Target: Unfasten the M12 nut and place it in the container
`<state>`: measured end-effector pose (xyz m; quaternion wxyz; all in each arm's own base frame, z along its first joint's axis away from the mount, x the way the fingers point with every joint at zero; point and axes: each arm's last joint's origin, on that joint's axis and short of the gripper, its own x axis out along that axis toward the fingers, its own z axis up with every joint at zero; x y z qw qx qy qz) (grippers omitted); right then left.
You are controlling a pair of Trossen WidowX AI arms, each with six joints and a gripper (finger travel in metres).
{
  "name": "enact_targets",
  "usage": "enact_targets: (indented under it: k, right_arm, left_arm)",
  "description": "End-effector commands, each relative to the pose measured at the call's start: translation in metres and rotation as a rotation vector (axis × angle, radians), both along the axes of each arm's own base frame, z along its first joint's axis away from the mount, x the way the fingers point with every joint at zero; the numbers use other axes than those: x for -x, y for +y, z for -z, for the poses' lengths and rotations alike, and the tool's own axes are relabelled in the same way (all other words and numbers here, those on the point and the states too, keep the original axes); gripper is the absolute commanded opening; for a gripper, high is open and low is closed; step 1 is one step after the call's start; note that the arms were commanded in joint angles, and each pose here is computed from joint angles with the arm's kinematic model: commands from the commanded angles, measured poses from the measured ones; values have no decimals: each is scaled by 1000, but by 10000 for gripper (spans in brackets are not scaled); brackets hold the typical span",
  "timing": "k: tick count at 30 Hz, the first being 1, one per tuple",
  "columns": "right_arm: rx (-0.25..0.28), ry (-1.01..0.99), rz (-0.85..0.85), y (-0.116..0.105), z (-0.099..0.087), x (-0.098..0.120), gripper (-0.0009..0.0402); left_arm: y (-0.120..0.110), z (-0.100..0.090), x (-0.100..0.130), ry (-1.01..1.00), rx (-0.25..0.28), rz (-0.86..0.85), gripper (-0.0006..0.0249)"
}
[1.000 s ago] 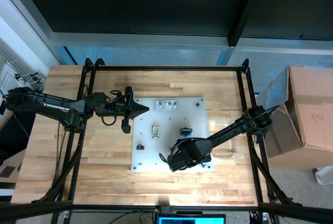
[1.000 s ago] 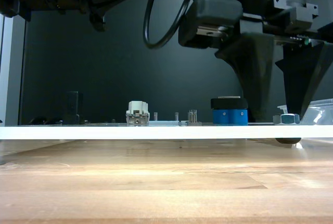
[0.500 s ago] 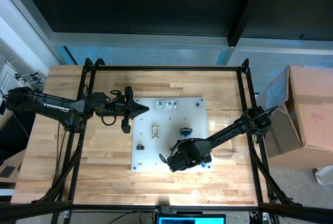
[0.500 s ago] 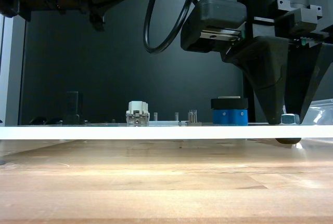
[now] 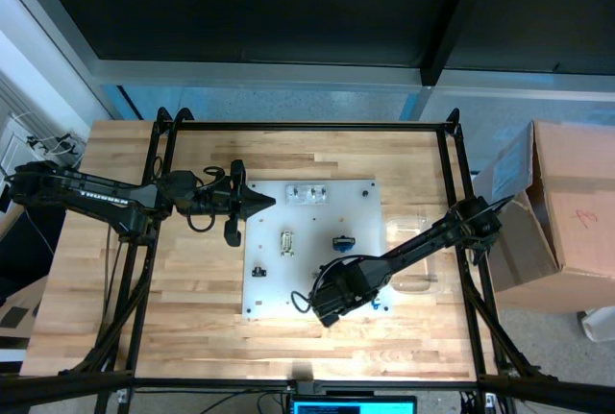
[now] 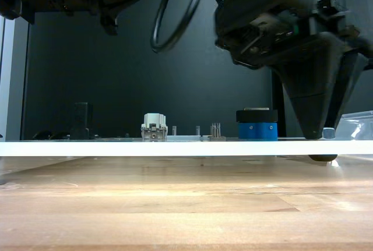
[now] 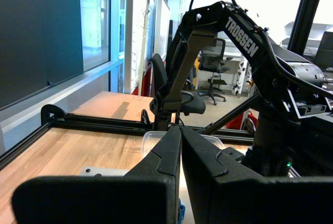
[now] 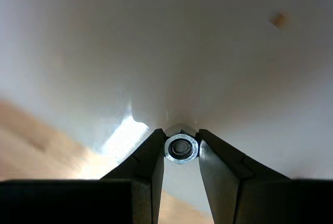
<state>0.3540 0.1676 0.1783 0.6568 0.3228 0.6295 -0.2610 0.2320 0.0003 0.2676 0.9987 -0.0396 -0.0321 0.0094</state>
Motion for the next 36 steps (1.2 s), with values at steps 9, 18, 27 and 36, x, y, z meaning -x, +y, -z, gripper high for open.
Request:
enact_targets:
  k: [9,18,27,36]
  right_arm:
    - [58,-58,-810,0,-1,0,19]
    - [107,-107,-1431,0,-4,0,19]
    - [150,-142,-1927,-1,-6,1,19]
    - [171,-158,-2177,-1,-6,1,19]
  left_arm:
    - [0,0,0,0,0,0,0]
    - [0,0,0,0,0,0,0]
    - [0,0,0,0,0,0,0]
    - [0,0,0,0,0,0,0]
